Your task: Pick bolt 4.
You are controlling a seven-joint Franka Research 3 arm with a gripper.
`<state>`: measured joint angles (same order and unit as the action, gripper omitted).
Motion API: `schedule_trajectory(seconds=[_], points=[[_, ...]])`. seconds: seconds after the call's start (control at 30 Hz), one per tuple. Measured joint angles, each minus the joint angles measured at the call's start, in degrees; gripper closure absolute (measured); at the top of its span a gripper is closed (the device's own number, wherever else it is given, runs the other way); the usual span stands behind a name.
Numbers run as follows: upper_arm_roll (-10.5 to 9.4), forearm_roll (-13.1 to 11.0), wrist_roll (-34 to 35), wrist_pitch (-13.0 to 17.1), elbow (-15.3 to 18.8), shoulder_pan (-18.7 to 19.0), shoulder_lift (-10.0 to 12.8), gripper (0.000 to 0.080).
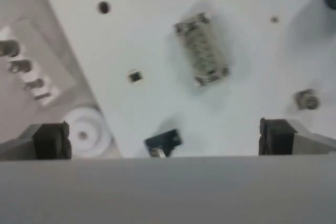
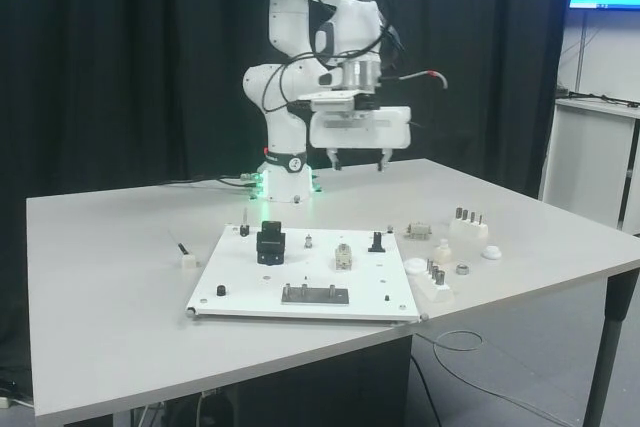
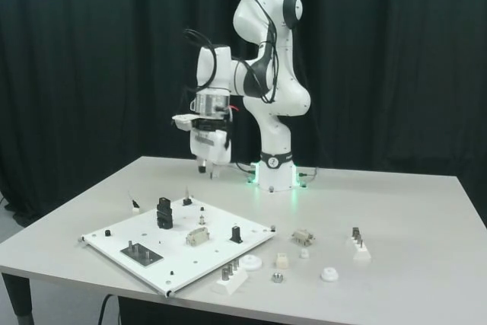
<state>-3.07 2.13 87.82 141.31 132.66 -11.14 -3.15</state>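
No writing can be read anywhere; the gripper [image 2: 355,160] hangs high above the white board [image 2: 250,277], jaws wide and holding nothing, while the bolts [image 3: 230,270] stand in a white holder beside the board.

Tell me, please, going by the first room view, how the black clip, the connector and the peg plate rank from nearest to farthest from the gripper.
1. Black clip: far side of the white board, almost under the gripper.
2. Connector: mid-board.
3. Peg plate: at the board's front edge.
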Motion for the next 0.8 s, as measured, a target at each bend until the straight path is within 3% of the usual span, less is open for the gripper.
schedule_trajectory(seconds=[0.5, 0.8], points=[[-6.35, 0.16, 6.30, 0.37, -9.53, 0.80, 9.31, 0.0003], [-8.48, 2.54, 9.03, -2.24, -15.93, 2.30, 14.88, 0.0003]])
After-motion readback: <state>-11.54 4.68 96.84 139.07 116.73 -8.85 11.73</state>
